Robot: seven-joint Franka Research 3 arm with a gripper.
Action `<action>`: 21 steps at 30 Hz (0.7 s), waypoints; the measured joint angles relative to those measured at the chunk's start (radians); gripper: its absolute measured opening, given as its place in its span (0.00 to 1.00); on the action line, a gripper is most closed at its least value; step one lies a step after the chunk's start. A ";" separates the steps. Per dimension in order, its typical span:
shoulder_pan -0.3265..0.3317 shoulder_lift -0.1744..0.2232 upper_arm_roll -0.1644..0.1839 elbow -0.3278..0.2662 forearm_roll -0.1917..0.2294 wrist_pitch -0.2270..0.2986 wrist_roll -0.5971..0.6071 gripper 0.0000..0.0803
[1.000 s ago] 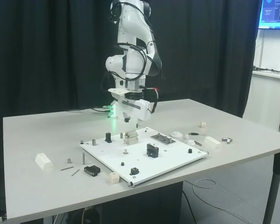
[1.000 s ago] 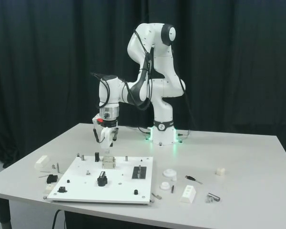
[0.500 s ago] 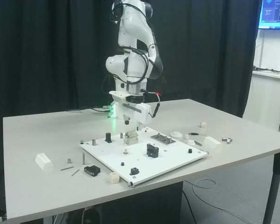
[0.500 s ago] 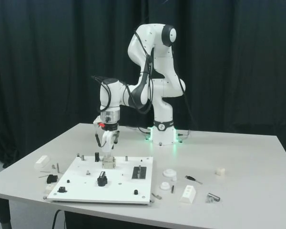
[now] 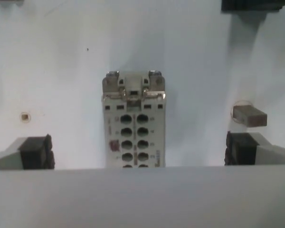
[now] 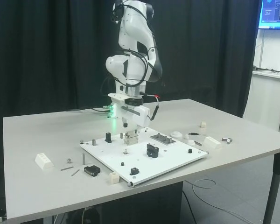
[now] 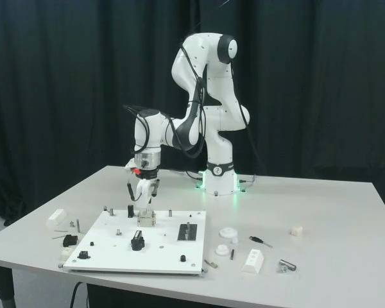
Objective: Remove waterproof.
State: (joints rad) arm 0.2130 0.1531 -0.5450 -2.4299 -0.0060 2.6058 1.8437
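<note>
Wrist view: end effector (image 5: 138, 151) spread wide over waterproof connector (image 5: 134, 126); small peg (image 5: 249, 115) beside finger (image 5: 242, 148).

No readable text, small markings on the waterproof connector (image 5: 134, 124) too blurred, wall screen (image 6: 275, 14) writing illegible

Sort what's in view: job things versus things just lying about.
Job: connector on the white board; open pincer above it.

Lying about: white block, black part, small cube, white discs, pins.
</note>
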 joint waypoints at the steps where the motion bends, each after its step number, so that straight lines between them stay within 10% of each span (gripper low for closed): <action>1: 0.000 0.002 0.000 -0.001 0.001 0.002 0.000 1.00; 21: -0.001 0.038 0.000 -0.001 0.061 0.041 -0.043 1.00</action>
State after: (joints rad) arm 0.2121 0.1916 -0.5445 -2.4314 0.0546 2.6464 1.8007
